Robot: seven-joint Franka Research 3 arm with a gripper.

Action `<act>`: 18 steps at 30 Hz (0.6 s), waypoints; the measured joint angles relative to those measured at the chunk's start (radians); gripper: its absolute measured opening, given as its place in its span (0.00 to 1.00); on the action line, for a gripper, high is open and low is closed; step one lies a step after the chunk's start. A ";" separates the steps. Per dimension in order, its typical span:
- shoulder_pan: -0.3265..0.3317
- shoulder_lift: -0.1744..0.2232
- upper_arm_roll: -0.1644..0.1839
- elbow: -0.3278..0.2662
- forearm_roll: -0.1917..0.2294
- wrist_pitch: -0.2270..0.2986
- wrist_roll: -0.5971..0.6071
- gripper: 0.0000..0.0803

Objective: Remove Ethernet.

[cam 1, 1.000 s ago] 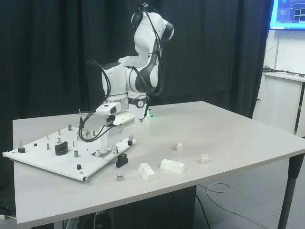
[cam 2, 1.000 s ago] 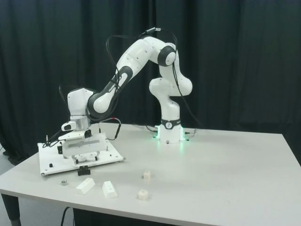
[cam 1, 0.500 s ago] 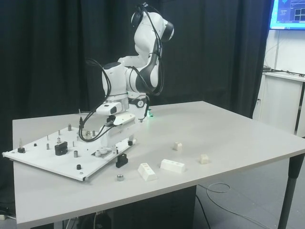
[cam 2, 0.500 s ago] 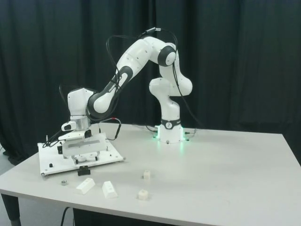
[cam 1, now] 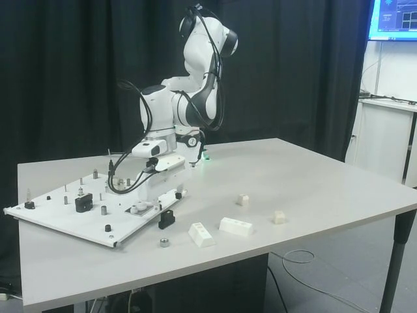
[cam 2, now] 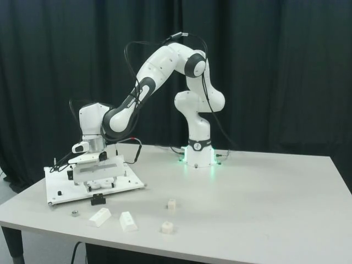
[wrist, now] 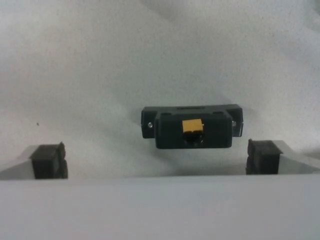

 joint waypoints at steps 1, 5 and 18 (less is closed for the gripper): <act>0.000 0.000 0.000 0.000 0.000 0.000 0.000 1.00; 0.000 0.000 0.000 0.000 0.000 0.000 0.000 1.00; 0.000 0.000 -0.008 0.000 -0.001 0.028 0.002 1.00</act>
